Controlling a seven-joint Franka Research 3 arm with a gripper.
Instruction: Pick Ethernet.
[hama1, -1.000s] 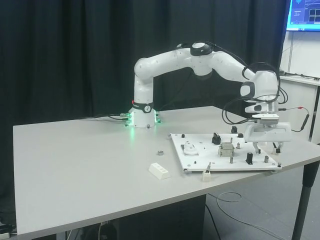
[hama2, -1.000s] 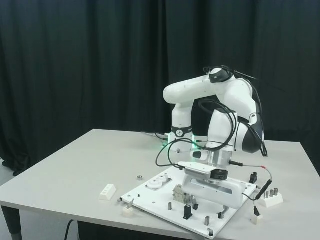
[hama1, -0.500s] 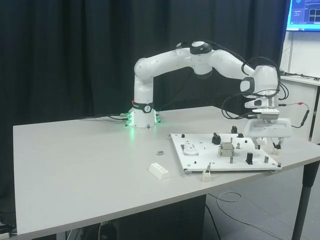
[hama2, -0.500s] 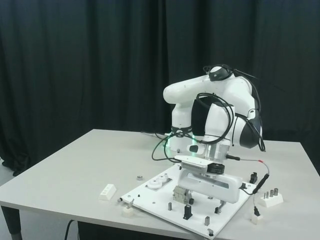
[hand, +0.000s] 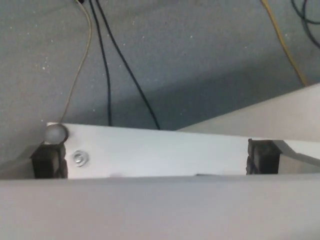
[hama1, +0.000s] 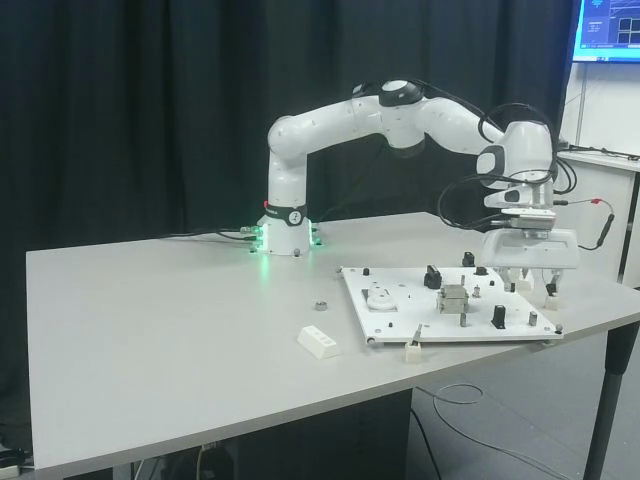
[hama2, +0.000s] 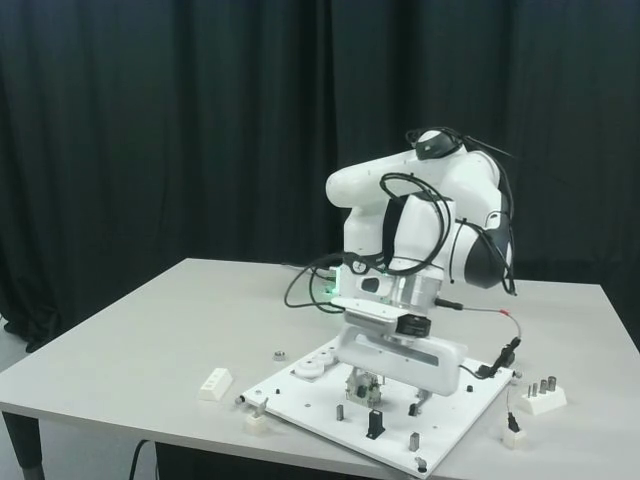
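Note:
My white gripper (hama1: 530, 287) hangs open over the right end of the white task board (hama1: 400, 318), a little above it. In the second room view the gripper (hama2: 385, 400) is just behind the grey block (hama2: 362, 386). The wrist view shows both black fingertips (hand: 48, 161) wide apart with nothing between them, above the board's edge (hand: 150, 150), with the floor beyond. Small black plug-like parts stand on the board, one at the back (hama1: 433, 275) and one near the front (hama1: 498, 317). I cannot tell which is the Ethernet part.
A small white block (hama1: 318, 341) lies on the grey table left of the board, with a small ring (hama1: 321, 304) nearby. A white piece (hama1: 412, 350) sits at the board's front corner. A pin holder (hama2: 540, 395) stands beside the board. A probe cable (hama2: 505, 352) dangles from the arm.
The gripper has risen and drawn back from the board's front right corner toward the arm's base. Its fingers stay open and empty.

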